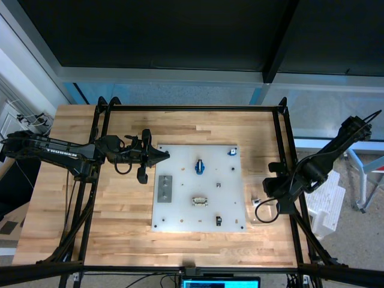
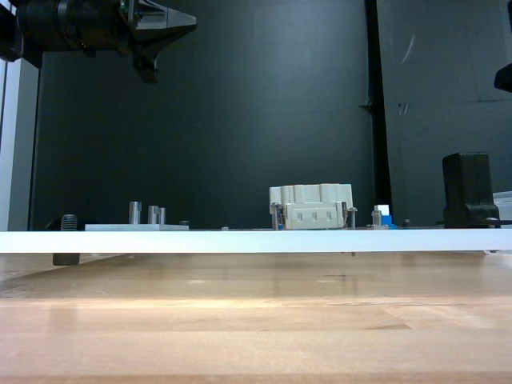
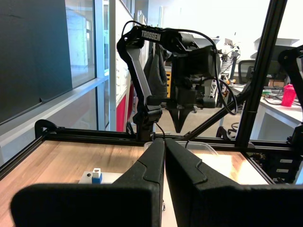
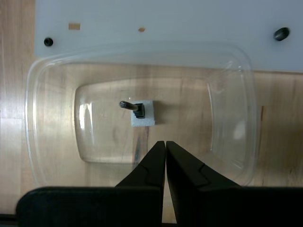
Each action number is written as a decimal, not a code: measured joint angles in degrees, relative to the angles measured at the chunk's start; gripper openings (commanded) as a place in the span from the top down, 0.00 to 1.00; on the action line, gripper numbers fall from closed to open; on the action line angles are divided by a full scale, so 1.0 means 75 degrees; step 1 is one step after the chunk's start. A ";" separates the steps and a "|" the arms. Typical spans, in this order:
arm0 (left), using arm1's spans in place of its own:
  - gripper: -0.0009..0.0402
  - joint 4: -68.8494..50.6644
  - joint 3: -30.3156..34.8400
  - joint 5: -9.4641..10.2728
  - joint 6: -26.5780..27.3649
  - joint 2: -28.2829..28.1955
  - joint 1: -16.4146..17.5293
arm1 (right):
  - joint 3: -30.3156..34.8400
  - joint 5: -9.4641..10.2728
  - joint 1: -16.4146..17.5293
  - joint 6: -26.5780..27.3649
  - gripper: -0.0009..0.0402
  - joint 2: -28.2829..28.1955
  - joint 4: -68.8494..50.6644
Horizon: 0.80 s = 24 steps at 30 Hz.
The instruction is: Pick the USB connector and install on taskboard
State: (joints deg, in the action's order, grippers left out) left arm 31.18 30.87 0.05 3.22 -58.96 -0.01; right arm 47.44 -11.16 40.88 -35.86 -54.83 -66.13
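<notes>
**Black right gripper (image 4: pixel 165 143) closed and empty above the tiny black USB connector (image 4: pixel 139 110)**

Pressed together along their whole length, the fingers of the right gripper hold nothing. They hang over a clear plastic tray (image 4: pixel 199 123) and touch none of its contents. On the tray's floor lies a small white square piece (image 4: pixel 148 117). The blocky USB connector rests against that piece with a short dark stub sticking out of its far side. The connector is apart from the fingertips, a little beyond them and off to one side.

The tray sits on the light wooden plank table (image 1: pixel 120 210), just beside the right edge of the taskboard (image 1: pixel 180 159), a large flat white square panel. The board carries:

- a grey metal rectangular block (image 1: pixel 164 188) near its left edge;
- a blue upright part (image 1: pixel 200 166) toward the far side;
- a beige multi-pin connector (image 1: pixel 200 201) near the middle;
- a small black block (image 1: pixel 219 221) close to the near edge.

Across the board, the black left gripper (image 1: pixel 163 155) is held well above the table and points inward over the board's left edge. Its fingers are also closed tip to tip, with nothing between them. It is well apart from the tray and the connector.
</notes>
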 measured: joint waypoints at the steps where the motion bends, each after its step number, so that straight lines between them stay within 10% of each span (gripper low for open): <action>1: 0.98 0.0000 0.0000 0.0003 0.0003 0.0003 0.0000 | -0.0003 -0.0012 0.0044 0.0000 0.91 -0.0064 0.0003; 14: 0.98 0.0000 0.0000 0.0000 0.0000 0.0000 0.0000 | -0.0012 -0.0169 0.0169 0.0026 0.60 -0.0819 0.0487; 24: 0.98 0.0000 0.0000 0.0000 0.0003 0.0000 0.0000 | -0.0216 -0.0172 0.0192 0.0032 0.56 -0.1361 0.1084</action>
State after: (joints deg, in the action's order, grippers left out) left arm 31.18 30.87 0.05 3.25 -58.96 -0.01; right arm 45.82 -12.45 42.33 -35.62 -65.04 -58.00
